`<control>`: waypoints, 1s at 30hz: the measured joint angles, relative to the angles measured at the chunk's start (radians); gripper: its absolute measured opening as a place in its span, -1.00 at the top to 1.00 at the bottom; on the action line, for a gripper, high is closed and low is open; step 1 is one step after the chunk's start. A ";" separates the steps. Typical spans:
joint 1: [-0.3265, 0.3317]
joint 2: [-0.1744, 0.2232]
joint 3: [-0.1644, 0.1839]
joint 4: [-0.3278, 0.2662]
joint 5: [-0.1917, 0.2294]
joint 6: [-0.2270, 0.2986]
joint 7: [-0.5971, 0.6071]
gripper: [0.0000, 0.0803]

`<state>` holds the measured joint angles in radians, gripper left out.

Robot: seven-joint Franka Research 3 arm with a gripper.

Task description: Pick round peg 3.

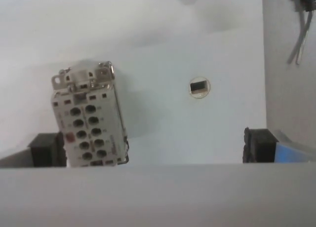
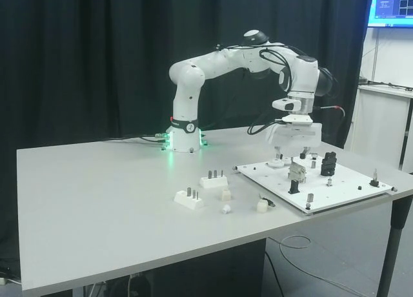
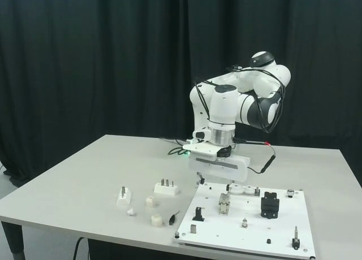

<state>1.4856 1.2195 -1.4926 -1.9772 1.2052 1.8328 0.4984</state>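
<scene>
Small grey pegs stand upright in two white holders, one (image 2: 188, 199) (image 3: 123, 198) nearer the table front and one (image 2: 214, 180) (image 3: 166, 188) behind it. Which of them is round peg 3 I cannot tell. My gripper (image 2: 293, 152) (image 3: 216, 180) hangs over the near-base edge of the white board (image 2: 345, 188) (image 3: 249, 234), well away from both holders. It is open, and the black fingertips (image 1: 47, 149) stand wide apart with nothing between them. Below the gripper, the wrist view shows a white multi-pin connector (image 1: 89, 121) and a round socket (image 1: 199, 87); no peg appears there.
The board carries a black block (image 2: 328, 163) (image 3: 269, 204), the connector (image 2: 297, 172) (image 3: 224, 203) and several small posts. Three small white pieces (image 2: 226, 195) (image 3: 150, 201) and a small black plug (image 2: 267, 203) lie on the grey table. Green light glows at the arm's base (image 2: 169, 138).
</scene>
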 joint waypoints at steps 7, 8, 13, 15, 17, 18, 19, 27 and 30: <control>0.006 -0.001 -0.010 0.000 0.000 -0.004 0.011 -0.99; 0.007 -0.001 -0.011 0.000 0.000 -0.004 0.012 -0.99; 0.012 -0.001 -0.017 0.000 0.000 -0.007 0.021 -0.99; 0.014 -0.001 -0.020 0.000 0.000 -0.008 0.025 -0.99; 0.015 -0.002 -0.022 0.000 0.000 -0.008 0.029 -0.99; 0.015 -0.002 -0.022 0.000 0.000 -0.008 0.030 -0.99; 0.015 -0.002 -0.023 0.000 0.000 -0.008 0.031 -0.99; 0.016 -0.002 -0.035 0.000 0.000 -0.008 0.035 -0.99; 0.016 -0.002 -0.039 0.000 0.000 -0.008 0.037 -0.99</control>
<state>1.5013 1.2173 -1.5316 -1.9776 1.2054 1.8251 0.5352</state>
